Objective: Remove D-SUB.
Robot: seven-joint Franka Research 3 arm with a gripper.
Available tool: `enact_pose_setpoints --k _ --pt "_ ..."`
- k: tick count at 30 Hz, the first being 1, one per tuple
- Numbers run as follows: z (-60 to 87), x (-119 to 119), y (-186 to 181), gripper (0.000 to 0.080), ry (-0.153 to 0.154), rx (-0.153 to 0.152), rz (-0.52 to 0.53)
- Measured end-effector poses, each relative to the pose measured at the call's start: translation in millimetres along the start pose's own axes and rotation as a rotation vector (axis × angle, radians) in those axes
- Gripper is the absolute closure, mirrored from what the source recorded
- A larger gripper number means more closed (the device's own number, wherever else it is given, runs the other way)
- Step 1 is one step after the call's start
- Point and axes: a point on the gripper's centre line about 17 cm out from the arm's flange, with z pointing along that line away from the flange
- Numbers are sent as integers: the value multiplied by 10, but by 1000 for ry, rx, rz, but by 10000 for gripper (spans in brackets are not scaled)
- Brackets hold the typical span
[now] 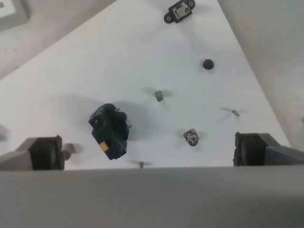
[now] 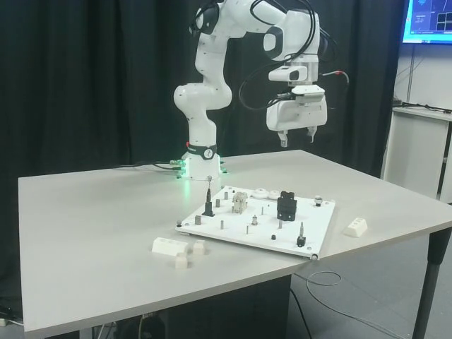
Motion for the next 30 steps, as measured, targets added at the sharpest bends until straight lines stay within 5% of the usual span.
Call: enact_pose_setpoints --k 30 --pt "34 98 -164 3 -2 -4 -128"
